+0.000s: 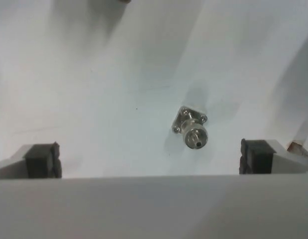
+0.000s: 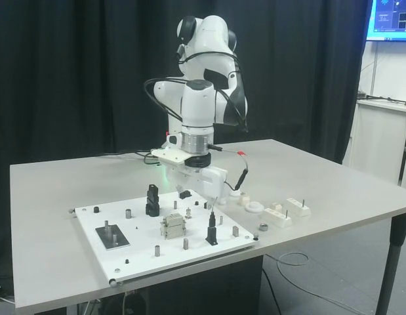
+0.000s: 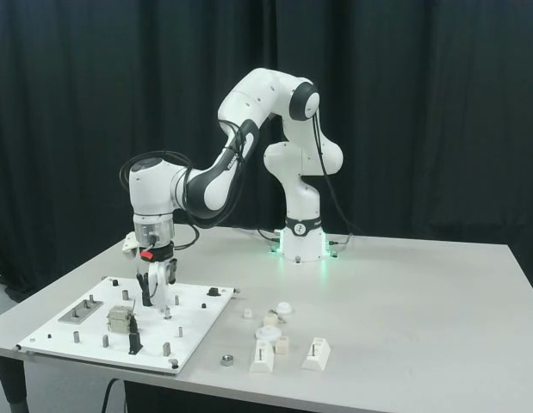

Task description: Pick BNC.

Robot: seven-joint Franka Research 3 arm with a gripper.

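The BNC [image 1: 192, 129] is a small metal socket on a square flange with a screw at each corner, standing upright on the white board [image 1: 94, 89]. In the wrist view it lies below my gripper [image 1: 149, 158], between the two black fingertips and nearer to one of them [image 1: 256, 156]. The gripper is open wide and holds nothing. In the first room view the gripper [image 2: 184, 193] hangs just above the far middle of the white board [image 2: 134, 259]. The second room view shows the gripper [image 3: 151, 297] low over the board [image 3: 197, 331].
The board also carries a black plug [image 2: 151, 200], a grey metal block [image 2: 172, 227], a black upright part [image 2: 212, 233], a grey plate [image 2: 111, 237] and several small pegs. White parts [image 2: 288, 211] and a metal nut [image 2: 262, 227] lie on the grey table beside the board.
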